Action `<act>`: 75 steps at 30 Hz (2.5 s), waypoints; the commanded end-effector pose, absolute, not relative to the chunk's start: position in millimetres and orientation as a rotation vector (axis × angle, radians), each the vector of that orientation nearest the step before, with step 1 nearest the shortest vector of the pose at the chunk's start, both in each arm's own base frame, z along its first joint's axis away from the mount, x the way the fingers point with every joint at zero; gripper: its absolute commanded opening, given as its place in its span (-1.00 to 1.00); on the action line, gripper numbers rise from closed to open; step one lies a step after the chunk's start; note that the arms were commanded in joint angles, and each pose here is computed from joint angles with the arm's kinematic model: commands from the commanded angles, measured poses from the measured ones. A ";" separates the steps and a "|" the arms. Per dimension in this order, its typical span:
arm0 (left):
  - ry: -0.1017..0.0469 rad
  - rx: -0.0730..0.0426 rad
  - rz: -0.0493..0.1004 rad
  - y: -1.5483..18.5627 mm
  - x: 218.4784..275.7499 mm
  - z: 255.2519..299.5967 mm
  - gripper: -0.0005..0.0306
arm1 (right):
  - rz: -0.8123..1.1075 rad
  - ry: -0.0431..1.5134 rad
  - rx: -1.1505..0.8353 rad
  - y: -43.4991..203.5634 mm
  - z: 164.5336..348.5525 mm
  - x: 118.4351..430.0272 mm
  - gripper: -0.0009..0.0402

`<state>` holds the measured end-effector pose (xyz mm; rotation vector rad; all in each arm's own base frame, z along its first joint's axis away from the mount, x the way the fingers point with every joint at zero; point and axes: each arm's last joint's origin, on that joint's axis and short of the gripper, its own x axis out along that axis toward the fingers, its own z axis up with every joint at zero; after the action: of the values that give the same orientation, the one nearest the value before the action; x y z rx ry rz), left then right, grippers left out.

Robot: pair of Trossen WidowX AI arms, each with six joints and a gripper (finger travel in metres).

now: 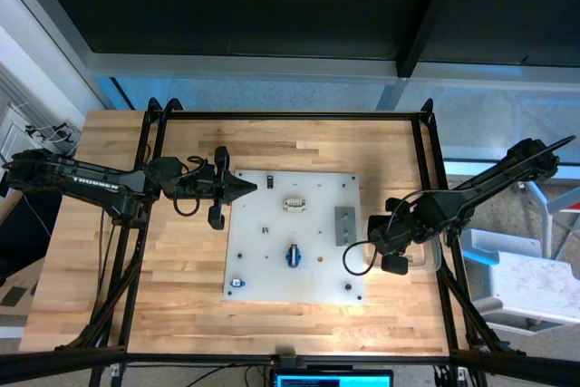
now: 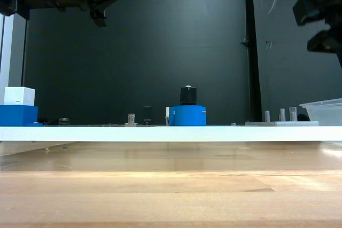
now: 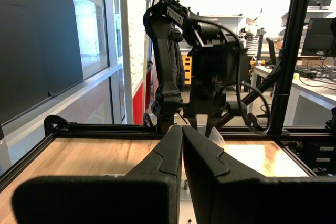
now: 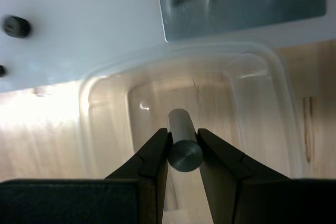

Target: Pick the 16mm cylinder and place it in the taskboard

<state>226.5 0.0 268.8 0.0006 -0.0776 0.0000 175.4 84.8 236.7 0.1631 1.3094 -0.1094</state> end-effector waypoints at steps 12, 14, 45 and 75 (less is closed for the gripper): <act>-0.078 0.001 0.000 0.0 226.5 268.9 -0.96 | -0.119 1.337 0.138 88.0 261.8 197.0 -0.84; -0.078 0.001 0.000 0.0 226.5 269.0 -0.96 | -0.124 1.343 0.137 88.7 262.1 203.1 -0.84; -0.078 0.001 0.000 0.0 226.5 269.0 -0.96 | -0.083 1.372 0.086 109.2 257.8 319.1 -0.84; -0.078 0.001 0.000 0.0 226.5 268.9 -0.96 | -0.075 1.356 0.107 113.3 224.6 341.4 -0.84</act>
<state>226.5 0.0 268.9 0.0006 -0.0780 0.0000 341.7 113.3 225.1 0.1071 1.3567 -0.0751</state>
